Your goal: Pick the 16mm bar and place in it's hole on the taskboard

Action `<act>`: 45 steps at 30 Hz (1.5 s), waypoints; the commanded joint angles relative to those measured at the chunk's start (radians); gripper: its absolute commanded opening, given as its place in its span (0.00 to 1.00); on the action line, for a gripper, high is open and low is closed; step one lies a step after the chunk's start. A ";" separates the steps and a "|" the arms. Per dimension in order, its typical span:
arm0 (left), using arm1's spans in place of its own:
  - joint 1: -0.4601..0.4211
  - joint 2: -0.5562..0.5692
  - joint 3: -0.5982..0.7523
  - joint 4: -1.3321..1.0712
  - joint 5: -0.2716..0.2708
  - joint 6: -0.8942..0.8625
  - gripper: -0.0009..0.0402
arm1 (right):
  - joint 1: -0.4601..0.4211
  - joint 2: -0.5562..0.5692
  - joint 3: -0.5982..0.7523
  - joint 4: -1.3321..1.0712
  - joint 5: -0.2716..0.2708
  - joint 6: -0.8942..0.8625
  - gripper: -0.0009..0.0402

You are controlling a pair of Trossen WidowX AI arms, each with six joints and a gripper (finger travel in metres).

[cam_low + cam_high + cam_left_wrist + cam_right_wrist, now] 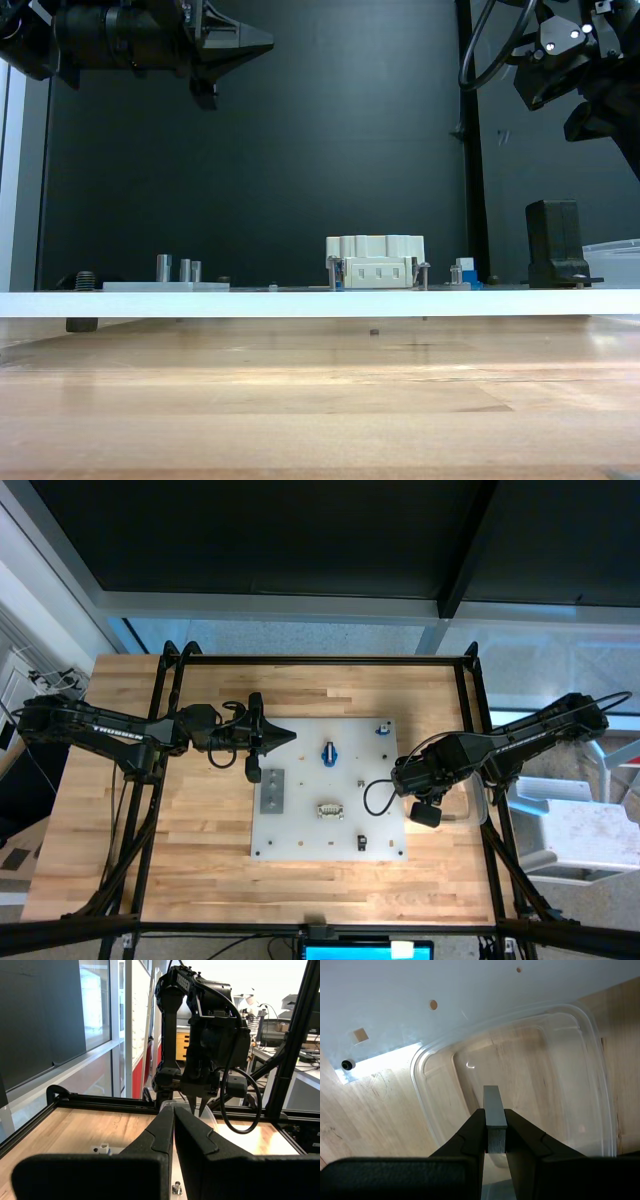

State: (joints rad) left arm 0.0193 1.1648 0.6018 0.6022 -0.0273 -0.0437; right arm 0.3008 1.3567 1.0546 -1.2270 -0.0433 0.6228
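Grey 16mm bar (492,1100) is clamped in my right gripper (495,1116), clear plastic tray (590,1060) beneath it; my left gripper (174,1110), pinched together, hovers above the taskboard (300,825).

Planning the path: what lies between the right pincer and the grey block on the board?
High view: the cream connector. Right pincer holds the bar above the bin; left pincer hovers over the board.

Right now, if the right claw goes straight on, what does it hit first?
Likely the clear tub: the right claw points into it, its held bar leading. Depth unclear. Left claw, shut, hangs above the board's far-left corner.
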 commanded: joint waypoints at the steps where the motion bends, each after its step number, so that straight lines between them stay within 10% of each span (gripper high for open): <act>1: 0.000 0.000 0.000 0.000 0.000 0.000 0.02 | 0.002 0.001 0.000 0.013 -0.001 -0.003 0.02; 45: 0.000 0.000 0.000 0.000 0.000 0.000 0.02 | 0.208 0.299 0.333 0.041 0.052 -0.003 0.04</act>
State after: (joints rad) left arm 0.0193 1.1648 0.6018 0.6022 -0.0269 -0.0441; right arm 0.5007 1.6455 1.3781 -1.1858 0.0086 0.6182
